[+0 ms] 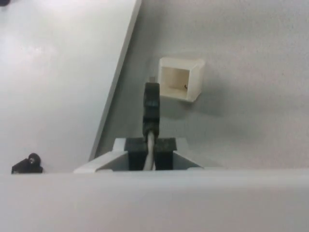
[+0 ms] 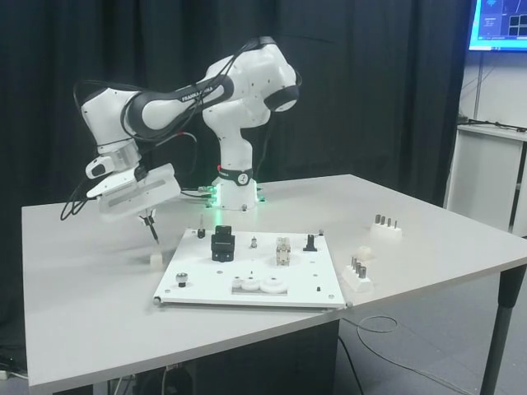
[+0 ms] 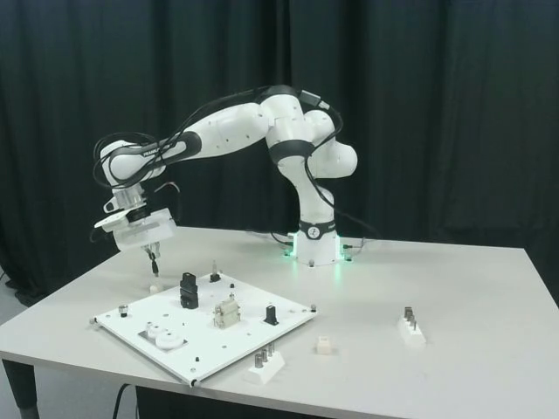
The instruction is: Insert USB.
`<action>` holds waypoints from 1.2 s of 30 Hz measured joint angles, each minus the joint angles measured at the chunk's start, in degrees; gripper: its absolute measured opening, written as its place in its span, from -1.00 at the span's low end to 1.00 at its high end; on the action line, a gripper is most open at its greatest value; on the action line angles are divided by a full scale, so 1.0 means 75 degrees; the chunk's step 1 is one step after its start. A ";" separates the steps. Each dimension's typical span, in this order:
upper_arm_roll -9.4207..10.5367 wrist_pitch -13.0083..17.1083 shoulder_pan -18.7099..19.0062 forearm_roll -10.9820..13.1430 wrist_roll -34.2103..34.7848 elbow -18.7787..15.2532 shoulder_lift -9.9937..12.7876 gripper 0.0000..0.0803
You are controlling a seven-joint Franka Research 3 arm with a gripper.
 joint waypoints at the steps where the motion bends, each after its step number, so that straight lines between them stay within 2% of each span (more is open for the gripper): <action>1: 0.0025 0.0048 0.0000 -0.0061 0.0027 -0.0002 -0.0055 -0.93; 7: 0.0283 0.0489 -0.0001 -0.0464 0.0208 -0.0070 -0.0508 -0.93; 12: 0.0681 0.1110 -0.0037 -0.1007 0.0488 -0.0211 -0.1128 -0.93; 20: 0.1672 0.2472 -0.0276 -0.2315 0.1222 -0.0644 -0.2620 -0.93; 25: 0.2176 0.3092 -0.0484 -0.3022 0.1517 -0.0908 -0.3421 -0.93; 29: 0.2311 0.3282 -0.0534 -0.3306 0.1573 -0.0986 -0.3750 -0.93; 36: 0.2314 0.3343 -0.0510 -0.3408 0.1592 -0.0924 -0.3877 -0.93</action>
